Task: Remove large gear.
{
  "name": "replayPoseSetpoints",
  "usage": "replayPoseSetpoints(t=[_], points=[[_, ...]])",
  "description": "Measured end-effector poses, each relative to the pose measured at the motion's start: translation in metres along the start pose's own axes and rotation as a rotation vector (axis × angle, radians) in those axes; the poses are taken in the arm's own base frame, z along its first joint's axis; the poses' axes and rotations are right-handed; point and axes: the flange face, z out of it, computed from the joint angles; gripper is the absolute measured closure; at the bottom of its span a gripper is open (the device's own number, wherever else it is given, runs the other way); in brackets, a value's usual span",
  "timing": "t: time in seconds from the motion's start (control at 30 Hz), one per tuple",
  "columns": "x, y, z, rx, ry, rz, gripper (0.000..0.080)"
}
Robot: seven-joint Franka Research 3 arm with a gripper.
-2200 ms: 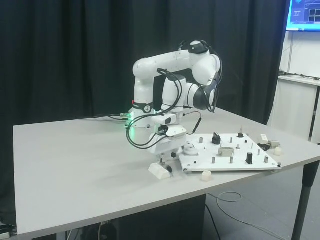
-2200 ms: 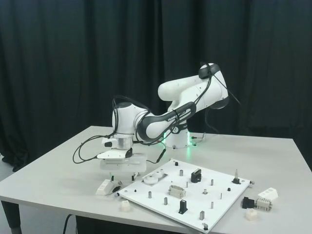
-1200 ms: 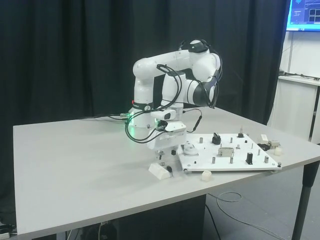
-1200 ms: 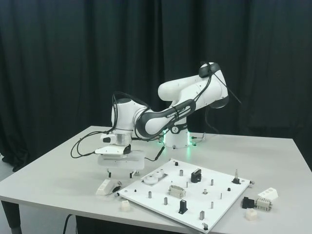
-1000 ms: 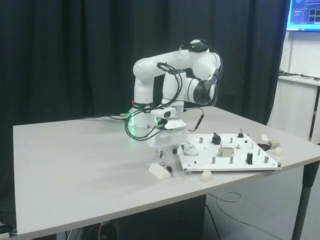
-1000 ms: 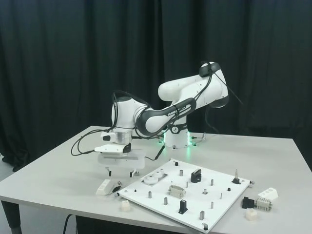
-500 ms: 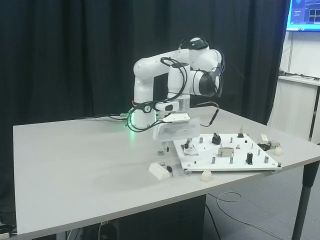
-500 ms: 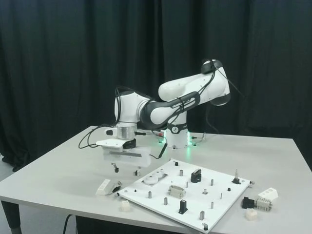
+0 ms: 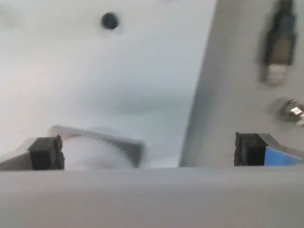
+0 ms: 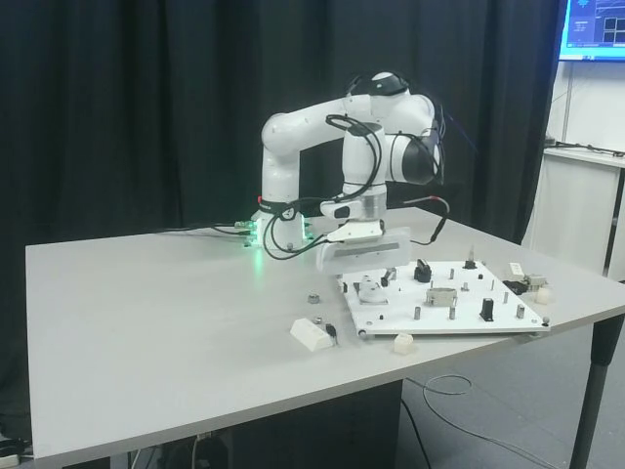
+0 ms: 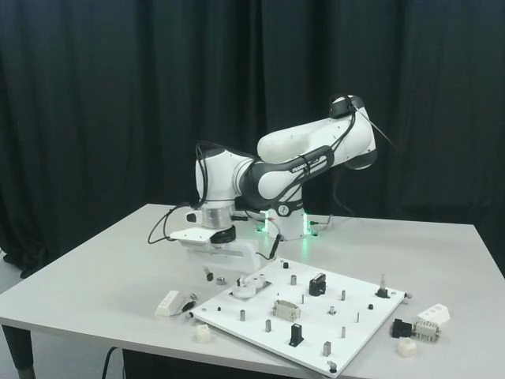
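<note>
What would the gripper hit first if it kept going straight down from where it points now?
Probably the large gear on the white board; the gripper hangs above that corner with jaws open, though depth is unclear.

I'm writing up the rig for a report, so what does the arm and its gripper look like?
The white seven-joint arm has rounded glossy links with black bands at the joints. Loose black cables loop from the wrist. A green light glows at its base. The gripper carries two black, blocky fingertip pads.
</note>
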Motion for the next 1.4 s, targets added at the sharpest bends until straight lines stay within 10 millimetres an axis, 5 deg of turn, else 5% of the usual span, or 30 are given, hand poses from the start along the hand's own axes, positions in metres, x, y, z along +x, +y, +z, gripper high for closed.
replayPoseSetpoints(t=[0.67, 1.4], points=[[-0.033, -0.008, 0.008, -0.028, -0.006, 0.187, 0.0003], [-0.043, -0.007, 0.028, -0.045, 0.037, 0.185, 0.0003]])
